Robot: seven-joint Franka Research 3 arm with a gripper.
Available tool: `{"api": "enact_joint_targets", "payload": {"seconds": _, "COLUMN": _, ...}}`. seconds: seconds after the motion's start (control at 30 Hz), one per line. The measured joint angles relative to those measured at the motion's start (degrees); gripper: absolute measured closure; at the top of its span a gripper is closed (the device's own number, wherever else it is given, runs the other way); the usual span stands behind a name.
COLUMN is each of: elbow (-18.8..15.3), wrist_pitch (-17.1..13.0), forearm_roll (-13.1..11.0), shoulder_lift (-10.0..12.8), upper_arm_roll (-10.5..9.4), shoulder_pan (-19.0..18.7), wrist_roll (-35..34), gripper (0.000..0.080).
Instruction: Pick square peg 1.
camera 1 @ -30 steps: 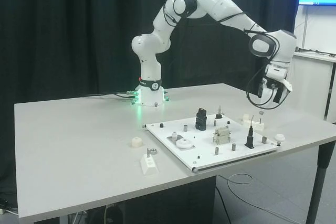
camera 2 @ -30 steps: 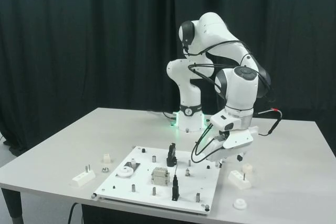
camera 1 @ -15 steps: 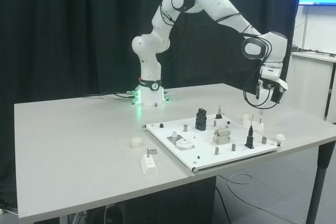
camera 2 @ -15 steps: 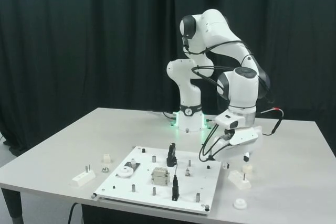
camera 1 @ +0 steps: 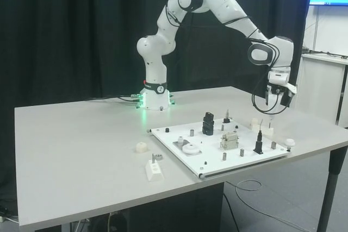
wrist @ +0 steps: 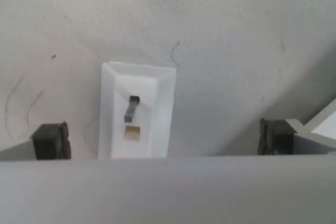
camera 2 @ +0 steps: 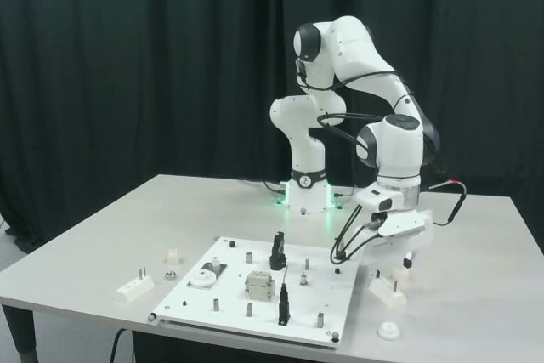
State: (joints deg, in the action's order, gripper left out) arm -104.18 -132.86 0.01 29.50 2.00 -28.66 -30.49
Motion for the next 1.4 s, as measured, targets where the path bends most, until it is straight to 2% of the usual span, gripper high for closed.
{"api": "enact_joint_targets", "payload": {"seconds": 0.2, "elbow": -1.0, "wrist_pitch": -1.6, "forearm_roll": 0.0, "shoulder_lift": 0.2, "upper_arm_roll": 0.03, "shoulder_pan": -0.1, "wrist_roll": -2.5, "gripper": 0.0003}}
{"api": "enact_joint_targets", "payload": {"seconds": 0.83, "elbow": -1.7, "wrist_pitch": -3.7, "forearm_roll": 0.1, "shoulder_lift": 2.1, "upper_arm_roll": 0.03, "shoulder_pan": -1.0, "wrist_roll": -2.5, "gripper": 0.0003}}
{"api": "enact_joint_targets", "payload": {"seconds": 1.4, "elbow": -1.7, "wrist_pitch": -5.6, "forearm_roll": 1.7, "shoulder_lift": 3.8, "upper_arm_roll": 0.04, "shoulder_pan": -1.6, "wrist_roll": -2.4, "gripper": 0.0003}}
